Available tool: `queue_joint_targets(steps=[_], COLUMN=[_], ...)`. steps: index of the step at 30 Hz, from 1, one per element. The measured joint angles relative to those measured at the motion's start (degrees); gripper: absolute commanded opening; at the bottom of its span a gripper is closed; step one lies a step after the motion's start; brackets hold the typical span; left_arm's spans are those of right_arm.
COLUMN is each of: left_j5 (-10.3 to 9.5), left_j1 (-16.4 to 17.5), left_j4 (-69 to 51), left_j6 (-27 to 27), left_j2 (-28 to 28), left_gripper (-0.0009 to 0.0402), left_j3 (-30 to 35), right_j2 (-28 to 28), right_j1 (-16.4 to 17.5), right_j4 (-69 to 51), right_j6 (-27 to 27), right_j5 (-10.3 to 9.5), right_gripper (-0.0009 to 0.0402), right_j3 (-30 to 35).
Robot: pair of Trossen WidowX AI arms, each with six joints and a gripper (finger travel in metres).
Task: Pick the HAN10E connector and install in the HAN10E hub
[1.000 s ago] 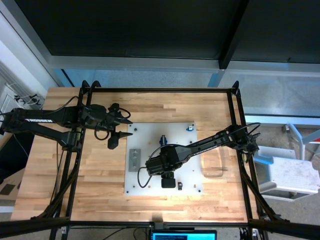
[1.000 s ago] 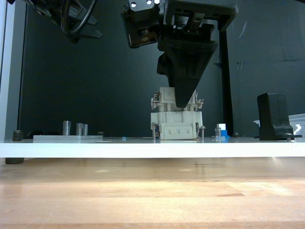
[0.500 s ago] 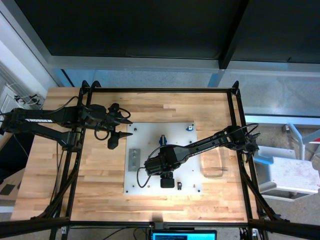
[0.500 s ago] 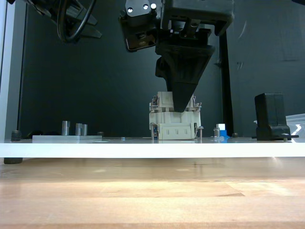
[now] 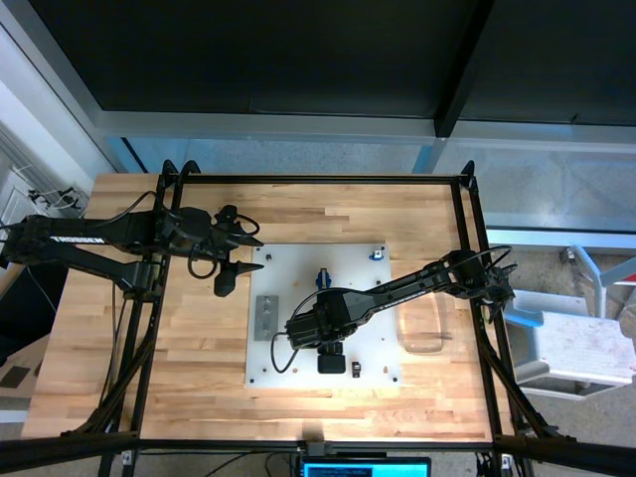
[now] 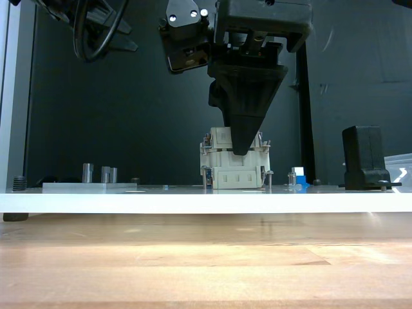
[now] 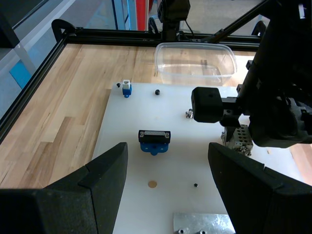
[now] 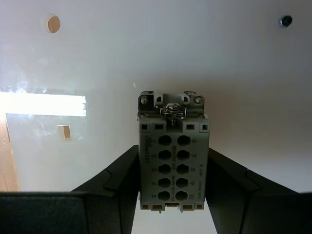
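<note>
My right gripper (image 6: 240,147) is shut on the HAN10E connector (image 6: 221,138), a pale grey-beige block held upright over the middle of the white plate (image 5: 288,260). In the low view the connector's bottom sits in the top of the HAN10E hub (image 6: 235,176), bolted to the plate. The right wrist view shows the connector (image 8: 173,156) face-on, with two rows of holes, clamped between both fingers (image 8: 117,180). The hub is hidden under the right gripper (image 5: 323,343) in the high view. Far to the left, my left gripper (image 5: 235,262) hangs high, open and empty, its fingers (image 7: 92,190) wide apart.
On the plate's left lies a grey metal block with holes (image 5: 266,318). A blue part (image 7: 154,141) sits behind the hub, a small blue-white part (image 5: 377,254) at the far corner. A black part (image 6: 365,158) stands to the right. A clear plastic container (image 5: 422,328) lies off the plate's right edge.
The right gripper has moved down with the connector, which now sits lower in the hub. The left arm has not moved.
</note>
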Motion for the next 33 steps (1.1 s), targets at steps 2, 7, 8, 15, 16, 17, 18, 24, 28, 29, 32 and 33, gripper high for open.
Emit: queue_joint_targets(steps=[2,7,8,15,16,17,18,24,28,29,32,33], left_j5=[-0.02,-0.02,0.0,0.0,0.0,0.0,0.0,0.0,0.0,0.0,0.0,0.0], left_j1=[-0.02,0.0,0.0,0.0,0.0,0.0,0.0,-0.02,0.0,-0.02,-0.02,-0.02], left_j4=[0.04,0.02,0.0,0.0,0.0,0.0,0.0,-0.02,-0.02,0.0,-0.02,-0.02], left_j6=[0.02,0.02,0.0,0.0,0.0,0.0,0.02,0.02,0.02,0.0,0.02,0.02], left_j2=[-0.02,0.0,0.0,0.0,0.0,-0.02,0.0,-0.02,0.0,0.0,0.0,0.0], left_gripper=[0.0228,0.0228,0.0228,0.0227,0.0227,0.0228,0.0227,0.0227,0.0227,0.0228,0.0227,0.0228], left_j3=[0.0,0.0,0.0,0.0,0.0,0.0,0.0,0.0,0.0,0.0,0.0,0.0], right_j2=[0.02,-0.09,-0.11,-0.52,-0.59,-0.61,-0.61,-0.85,-1.44,-1.55,-2.49,-2.73], right_j1=[0.0,0.0,0.0,0.2,0.2,0.22,0.24,0.35,0.72,0.81,1.03,1.05], right_j4=[0.04,0.09,0.15,0.07,0.07,0.07,0.07,0.35,0.22,0.2,-0.02,-0.15], right_j6=[0.02,0.04,0.04,0.07,0.07,0.07,0.07,0.31,0.33,0.44,1.03,1.36], right_j5=[0.07,0.26,0.26,0.42,0.39,0.26,0.17,0.11,-0.11,-0.11,-0.24,-0.24], right_gripper=[0.0114,0.0115,0.0117,0.0154,0.0162,0.0171,0.018,0.0238,0.0268,0.0274,0.029,0.0294], right_j3=[-0.02,-0.09,-0.13,-0.2,-0.2,-0.2,-0.2,-0.39,-0.31,-0.31,-0.24,-0.15])
